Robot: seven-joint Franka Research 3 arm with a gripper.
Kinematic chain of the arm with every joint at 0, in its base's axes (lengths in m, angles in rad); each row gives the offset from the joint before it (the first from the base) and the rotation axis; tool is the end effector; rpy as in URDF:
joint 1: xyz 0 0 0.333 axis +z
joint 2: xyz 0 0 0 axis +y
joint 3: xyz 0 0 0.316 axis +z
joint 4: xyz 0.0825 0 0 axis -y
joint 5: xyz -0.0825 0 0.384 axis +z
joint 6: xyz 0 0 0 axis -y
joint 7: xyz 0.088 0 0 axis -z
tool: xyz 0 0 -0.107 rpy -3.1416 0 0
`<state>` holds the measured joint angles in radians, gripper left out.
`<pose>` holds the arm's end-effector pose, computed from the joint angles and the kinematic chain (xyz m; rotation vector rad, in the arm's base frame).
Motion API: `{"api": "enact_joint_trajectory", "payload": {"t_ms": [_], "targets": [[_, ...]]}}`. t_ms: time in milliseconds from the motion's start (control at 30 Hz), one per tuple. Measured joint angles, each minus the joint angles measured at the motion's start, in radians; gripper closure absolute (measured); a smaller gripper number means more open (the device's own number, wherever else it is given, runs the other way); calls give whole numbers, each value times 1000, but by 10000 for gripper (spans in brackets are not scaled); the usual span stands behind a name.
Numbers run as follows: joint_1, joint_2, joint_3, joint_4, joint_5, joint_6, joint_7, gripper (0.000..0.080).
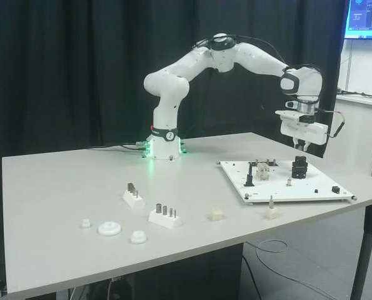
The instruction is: Place bolt 4.
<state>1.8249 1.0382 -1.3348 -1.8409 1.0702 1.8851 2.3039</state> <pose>0.4541 0.4246 0.2773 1.4601 -2.7509 0.0175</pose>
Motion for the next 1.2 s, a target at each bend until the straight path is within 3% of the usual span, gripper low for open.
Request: {"api": "enact_joint_trajectory", "payload": {"t_ms": [400,967,1200], "targets": [[0,20,-36,2,0,-42,-19,578],[0,25,-52,2,-1,-51,-38,578],[0,26,-65,2,-31,-51,-64,578]]}}
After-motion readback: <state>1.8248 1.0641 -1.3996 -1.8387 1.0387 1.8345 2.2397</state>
